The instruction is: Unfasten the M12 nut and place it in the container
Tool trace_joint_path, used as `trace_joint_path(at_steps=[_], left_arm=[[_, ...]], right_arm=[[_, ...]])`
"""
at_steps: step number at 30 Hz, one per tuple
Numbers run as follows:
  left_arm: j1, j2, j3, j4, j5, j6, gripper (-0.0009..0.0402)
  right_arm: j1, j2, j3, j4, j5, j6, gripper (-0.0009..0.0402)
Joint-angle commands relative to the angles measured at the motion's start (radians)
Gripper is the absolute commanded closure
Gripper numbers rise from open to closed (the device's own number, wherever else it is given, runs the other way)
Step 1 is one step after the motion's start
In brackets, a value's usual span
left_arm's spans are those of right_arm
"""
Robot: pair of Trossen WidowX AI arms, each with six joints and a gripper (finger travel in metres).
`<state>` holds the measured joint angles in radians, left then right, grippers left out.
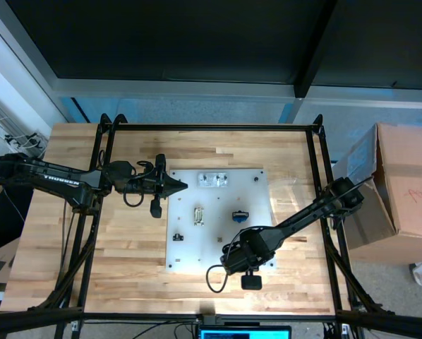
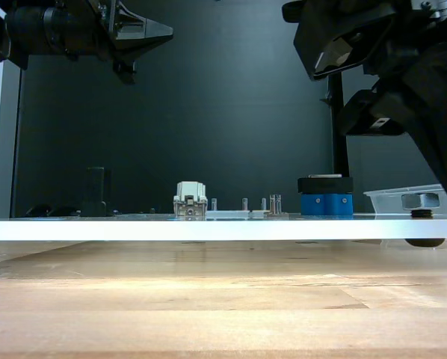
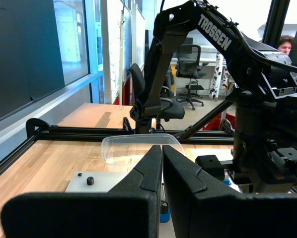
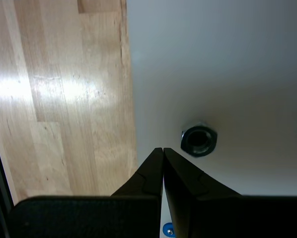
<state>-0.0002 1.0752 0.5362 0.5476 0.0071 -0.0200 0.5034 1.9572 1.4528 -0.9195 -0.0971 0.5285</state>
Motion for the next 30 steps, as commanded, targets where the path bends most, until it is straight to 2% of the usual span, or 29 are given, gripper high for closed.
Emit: trace_joint_path(at_steps=[1, 3, 4, 5, 7, 10, 17, 19, 25, 30], left_arm=[[0.000, 0.000, 0.000, 0.000, 0.000, 0.000, 0.0393], [0.000, 0.000, 0.000, 0.000, 0.000, 0.000, 0.0393], [0.000, 0.000, 0.000, 0.000, 0.000, 0.000, 0.0393], [0.000, 0.000, 0.000, 0.000, 0.000, 0.000, 0.0393], [0.000, 0.000, 0.000, 0.000, 0.000, 0.000, 0.0393], [0.000, 0.000, 0.000, 0.000, 0.000, 0.000, 0.0393], [0.000, 0.000, 0.000, 0.000, 0.000, 0.000, 0.0393], [0.000, 0.000, 0.000, 0.000, 0.000, 0.000, 0.0393], [0.000, 0.000, 0.000, 0.000, 0.000, 0.000, 0.0393], [0.000, 0.000, 0.000, 0.000, 0.000, 0.000, 0.0393]], right_arm=[[-0.002, -0.006, -0.001, -0.049, 0.140, 0.013, 0.0393], [-0.002, -0.018, 0.008, -0.110, 0.287, 0.036, 0.0394], [-0.001, -0.022, 0.013, -0.133, 0.328, 0.040, 0.0393], [-0.002, -0.031, 0.017, -0.151, 0.364, 0.050, 0.0393], [-0.001, -0.045, 0.024, -0.169, 0.385, 0.080, 0.0393], [-0.001, -0.063, 0.024, -0.172, 0.378, 0.092, 0.0393], [-0.001, -0.086, 0.026, -0.163, 0.204, 0.118, 0.0393], [0.000, -0.089, 0.033, -0.162, 0.177, 0.158, 0.0393], [0.000, -0.087, 0.072, -0.170, 0.164, 0.412, 0.0386], [0.002, -0.079, 0.096, -0.174, 0.157, 0.452, 0.0337]])
